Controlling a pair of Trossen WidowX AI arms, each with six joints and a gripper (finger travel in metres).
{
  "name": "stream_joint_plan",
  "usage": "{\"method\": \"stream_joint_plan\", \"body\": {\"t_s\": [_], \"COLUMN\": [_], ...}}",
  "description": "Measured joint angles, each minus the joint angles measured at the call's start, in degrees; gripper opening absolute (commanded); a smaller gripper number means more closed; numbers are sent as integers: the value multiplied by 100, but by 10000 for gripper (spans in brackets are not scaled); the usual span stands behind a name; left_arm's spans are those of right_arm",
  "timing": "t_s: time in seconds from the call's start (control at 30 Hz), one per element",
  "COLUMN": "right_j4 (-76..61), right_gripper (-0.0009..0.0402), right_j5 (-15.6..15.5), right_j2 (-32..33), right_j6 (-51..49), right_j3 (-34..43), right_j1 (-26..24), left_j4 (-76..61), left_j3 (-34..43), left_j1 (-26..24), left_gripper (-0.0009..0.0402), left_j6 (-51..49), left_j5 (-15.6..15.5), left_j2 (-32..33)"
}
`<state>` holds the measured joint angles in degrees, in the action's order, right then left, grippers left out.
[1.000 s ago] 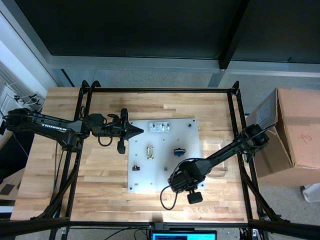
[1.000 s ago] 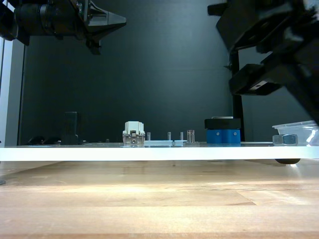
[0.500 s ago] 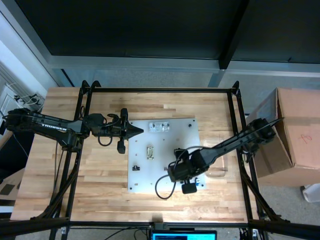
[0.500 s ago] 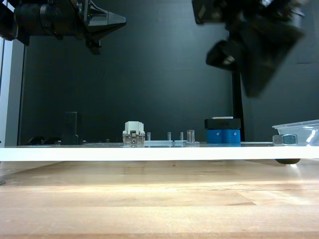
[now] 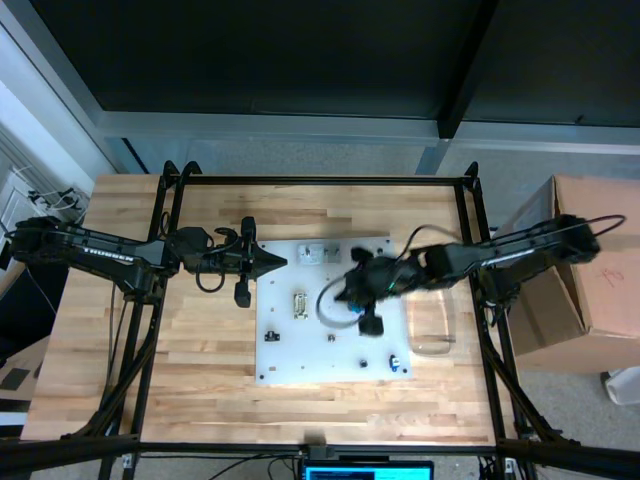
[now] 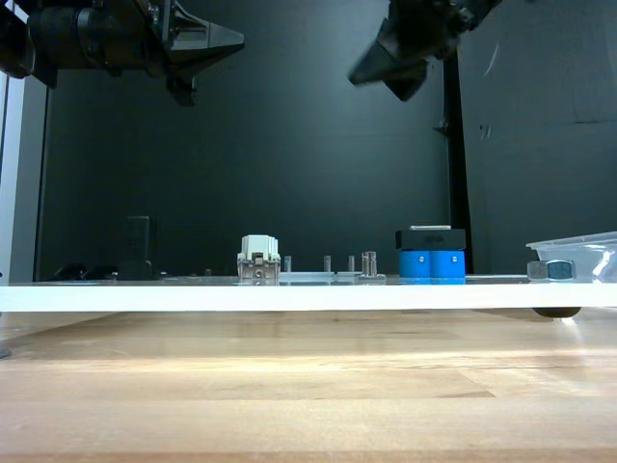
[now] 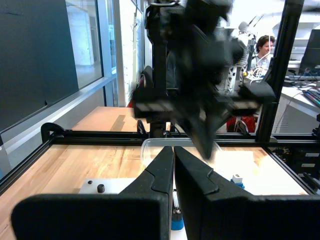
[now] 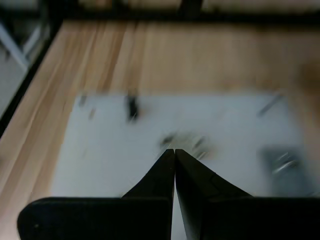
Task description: Pick the M12 nut and place it on its threads and fasten
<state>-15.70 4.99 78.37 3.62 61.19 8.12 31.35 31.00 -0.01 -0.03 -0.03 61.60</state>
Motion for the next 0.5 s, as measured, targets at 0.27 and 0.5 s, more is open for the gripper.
{"method": "stream_joint_plan", "body": {"t_s": [0.27, 0.5], "right_j4": [1969, 3040], "right_gripper": [0, 0], "right_j5": [-474, -636], "right_j2": [-1268, -2004], "right_j6": [-291, -402], "right_j3": [-1196, -2120], "right_j1": [-802, -1038], "left_j4": [-2, -2], "left_j3": [2, 2], "left_j1": [0, 0], "left_gripper": [0, 0], "left_j6": [2, 0], "left_j5": [2, 2], "left_j2": [0, 0]}}
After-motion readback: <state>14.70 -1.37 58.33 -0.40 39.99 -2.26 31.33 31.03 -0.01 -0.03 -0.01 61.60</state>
